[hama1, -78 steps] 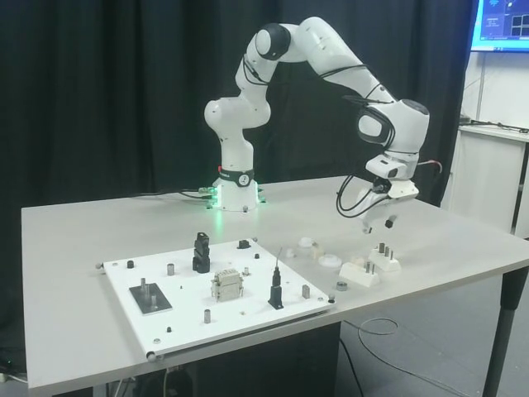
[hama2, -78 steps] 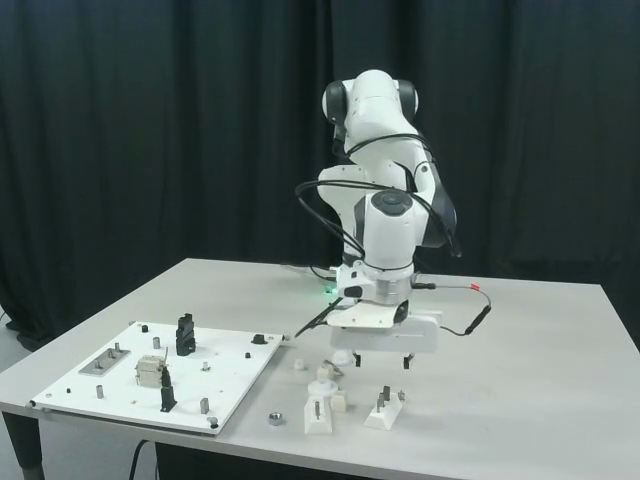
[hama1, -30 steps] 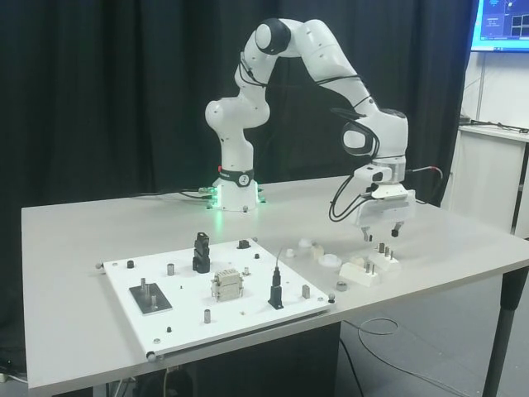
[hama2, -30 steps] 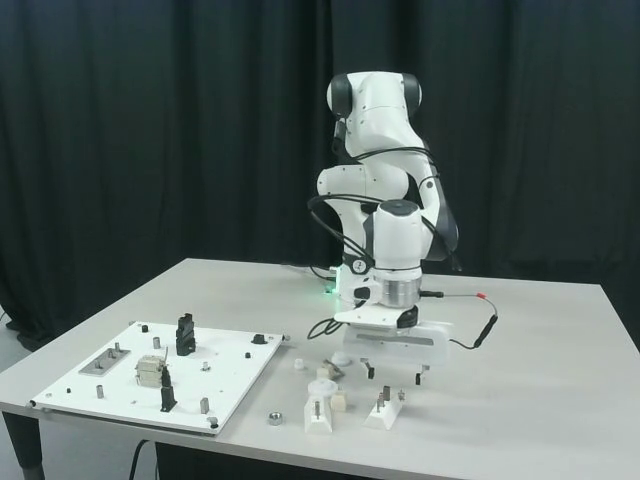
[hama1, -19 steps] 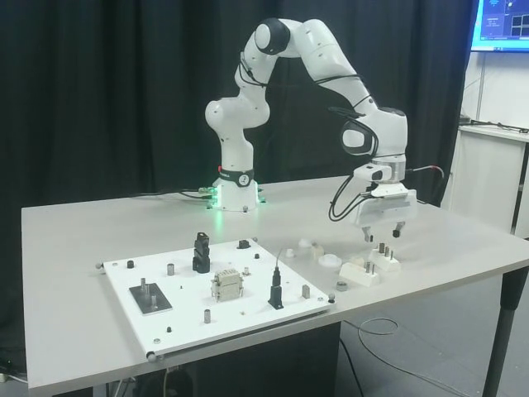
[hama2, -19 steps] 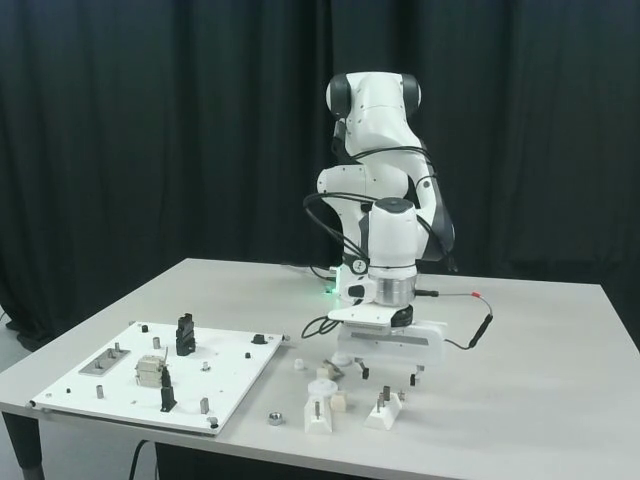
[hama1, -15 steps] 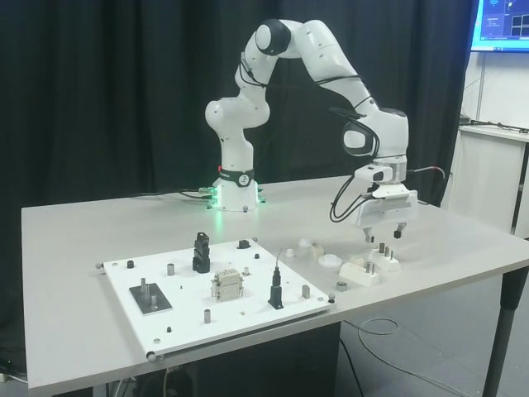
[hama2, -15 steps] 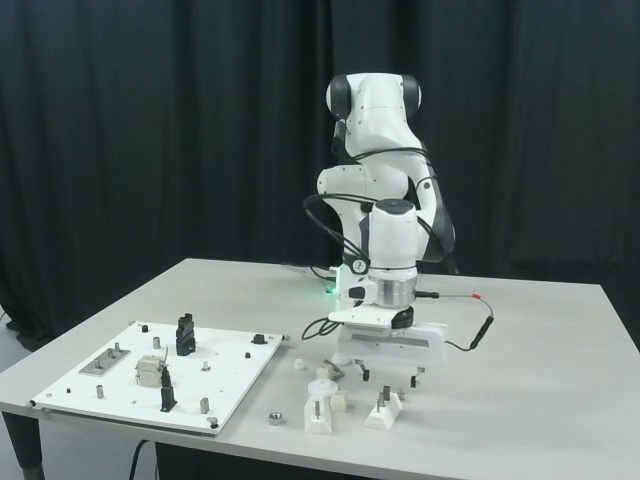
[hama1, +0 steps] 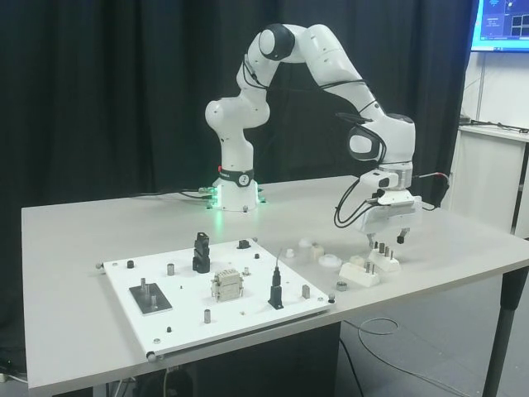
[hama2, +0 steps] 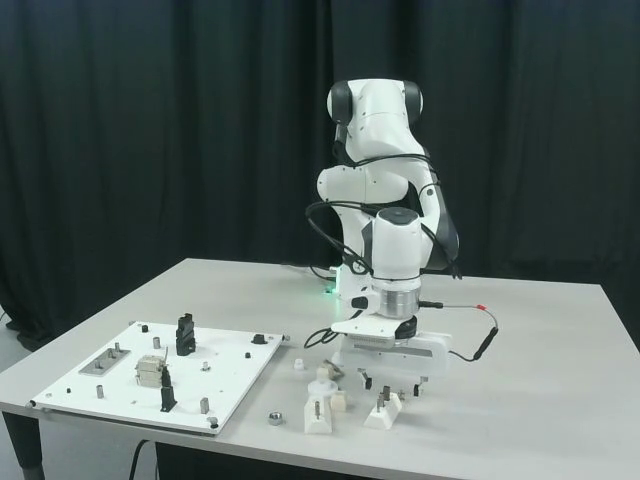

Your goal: Pick square peg 3.

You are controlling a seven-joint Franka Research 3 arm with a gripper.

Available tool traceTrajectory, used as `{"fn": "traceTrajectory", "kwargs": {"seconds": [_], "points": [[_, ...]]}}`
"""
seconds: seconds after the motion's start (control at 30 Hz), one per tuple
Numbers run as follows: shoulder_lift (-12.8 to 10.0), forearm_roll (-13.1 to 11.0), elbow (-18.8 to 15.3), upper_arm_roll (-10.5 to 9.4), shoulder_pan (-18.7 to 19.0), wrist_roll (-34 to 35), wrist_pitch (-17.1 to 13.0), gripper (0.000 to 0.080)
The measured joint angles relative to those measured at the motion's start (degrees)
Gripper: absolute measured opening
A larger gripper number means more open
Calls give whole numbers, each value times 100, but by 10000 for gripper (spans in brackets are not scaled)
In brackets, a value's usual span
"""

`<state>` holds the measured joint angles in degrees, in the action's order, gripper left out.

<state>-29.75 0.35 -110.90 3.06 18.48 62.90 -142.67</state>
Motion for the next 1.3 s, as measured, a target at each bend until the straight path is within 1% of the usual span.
{"fn": "traceTrajectory", "kwargs": {"seconds": [0.13, 0.33, 0.73, 0.77, 1.03, 1.07, 1.23, 1.27, 1.3], "points": [[-57, 0, 92, 0, 0, 0, 141, 800], [-123, 0, 190, 1, 0, 0, 271, 800], [-166, 0, 209, 6, -2, -77, 384, 800], [-170, 0, 209, 6, -2, -88, 393, 783], [-184, 0, 213, 11, -3, -179, 426, 783], [-184, 0, 217, 12, -3, -185, 431, 478], [-184, 0, 263, 27, -5, -213, 484, 478], [-184, 0, 276, 30, -7, -219, 497, 312], [-184, 0, 289, 33, -9, -224, 511, 312]]}}
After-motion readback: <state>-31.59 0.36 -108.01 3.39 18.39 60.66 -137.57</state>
